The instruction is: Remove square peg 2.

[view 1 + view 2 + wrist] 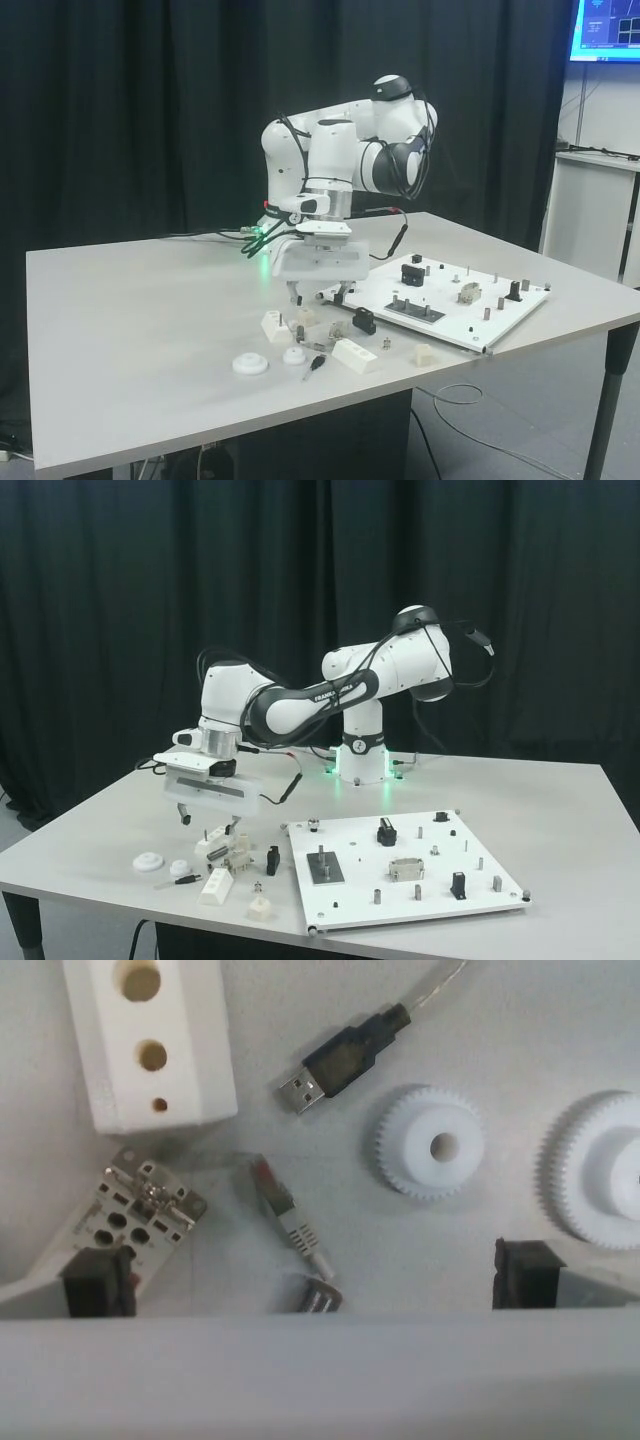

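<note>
My gripper (311,1278) hangs open above loose parts on the table, to the left of the white board (352,898). Nothing sits between its black fingertips (97,1282). In the room views the gripper (211,822) (316,293) is well clear of the board (450,318). Several small grey pegs (379,894) stand upright on the board; I cannot tell which is square peg 2. Under the gripper lie a network plug (285,1210) and a small metal socket part (145,1210).
A white block with three holes (150,1040), a black USB plug (345,1058) and two white gears (432,1143) (600,1170) lie on the grey table. More white pieces (218,885) sit near the front edge. A black fixture (386,832) stands on the board.
</note>
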Motion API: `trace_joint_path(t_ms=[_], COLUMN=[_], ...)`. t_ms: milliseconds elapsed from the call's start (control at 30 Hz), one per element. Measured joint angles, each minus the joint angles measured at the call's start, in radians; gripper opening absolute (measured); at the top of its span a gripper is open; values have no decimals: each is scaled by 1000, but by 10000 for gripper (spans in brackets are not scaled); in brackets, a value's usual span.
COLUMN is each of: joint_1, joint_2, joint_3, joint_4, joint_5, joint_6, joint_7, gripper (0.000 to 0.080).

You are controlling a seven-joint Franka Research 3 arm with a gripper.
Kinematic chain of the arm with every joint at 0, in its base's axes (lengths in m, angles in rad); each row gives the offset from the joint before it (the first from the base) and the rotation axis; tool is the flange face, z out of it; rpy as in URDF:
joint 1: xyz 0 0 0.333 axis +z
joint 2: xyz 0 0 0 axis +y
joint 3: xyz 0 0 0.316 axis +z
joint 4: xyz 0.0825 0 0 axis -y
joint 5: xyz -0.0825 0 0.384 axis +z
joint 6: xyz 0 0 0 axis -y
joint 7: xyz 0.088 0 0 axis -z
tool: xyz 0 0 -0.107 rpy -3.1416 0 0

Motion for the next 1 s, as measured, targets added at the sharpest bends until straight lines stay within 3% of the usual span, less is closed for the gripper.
trace_joint_path(t_ms=[1000], joint_1=[-25], joint_2=[0], joint_3=[0], joint_4=[35], joint_5=[-1], joint_6=[-19], joint_7=[58], gripper=[800])
